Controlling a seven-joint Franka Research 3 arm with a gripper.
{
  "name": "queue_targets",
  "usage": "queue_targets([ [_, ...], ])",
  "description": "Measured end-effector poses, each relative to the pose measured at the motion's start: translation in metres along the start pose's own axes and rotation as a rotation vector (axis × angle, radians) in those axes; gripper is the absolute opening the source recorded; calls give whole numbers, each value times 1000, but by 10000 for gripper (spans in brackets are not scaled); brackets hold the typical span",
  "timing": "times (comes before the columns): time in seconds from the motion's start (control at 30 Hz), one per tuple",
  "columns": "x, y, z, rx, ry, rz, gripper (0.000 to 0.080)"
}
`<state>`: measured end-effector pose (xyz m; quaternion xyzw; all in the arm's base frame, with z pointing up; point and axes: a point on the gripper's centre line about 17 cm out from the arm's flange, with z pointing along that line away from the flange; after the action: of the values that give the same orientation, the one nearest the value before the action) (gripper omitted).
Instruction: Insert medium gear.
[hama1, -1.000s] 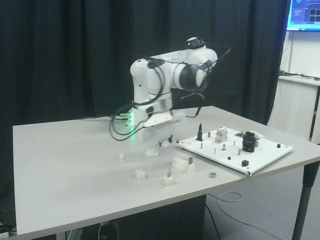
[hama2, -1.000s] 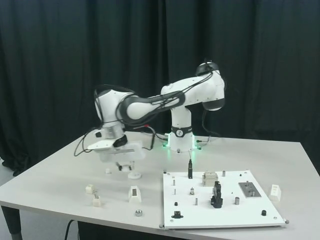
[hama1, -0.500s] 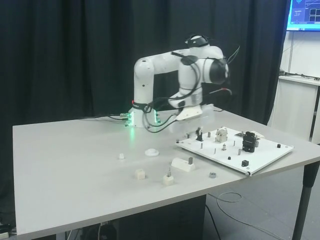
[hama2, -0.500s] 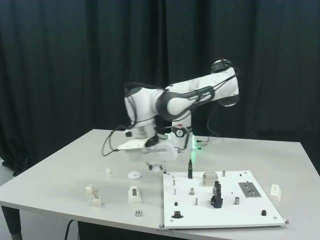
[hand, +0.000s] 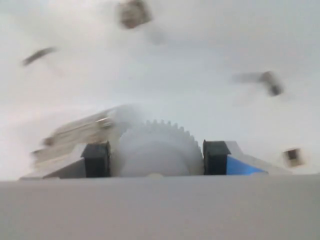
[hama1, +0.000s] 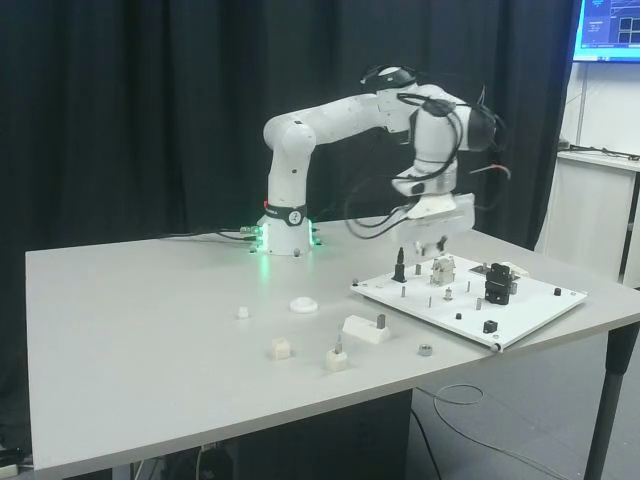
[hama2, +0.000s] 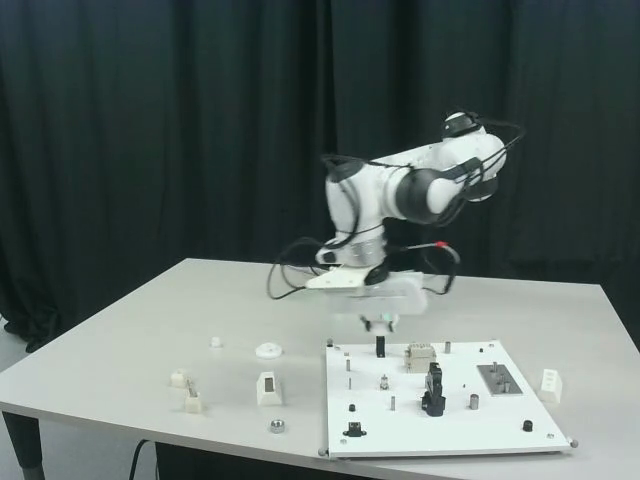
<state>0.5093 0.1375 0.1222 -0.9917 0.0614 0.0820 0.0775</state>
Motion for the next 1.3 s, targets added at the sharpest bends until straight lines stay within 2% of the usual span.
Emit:
queue_targets([
  [0.27, -18, -68, -5, -16, 23, 4, 398],
  [0.63, -24, -145, -5, -77, 94, -62, 398],
  [0.8, -25, -168, 3, -125, 116, -129, 398],
  [0.97, -23, -185, 15, -158, 136, -173, 398],
  [1.3, -16, -203, 38, -181, 168, -193, 398],
])
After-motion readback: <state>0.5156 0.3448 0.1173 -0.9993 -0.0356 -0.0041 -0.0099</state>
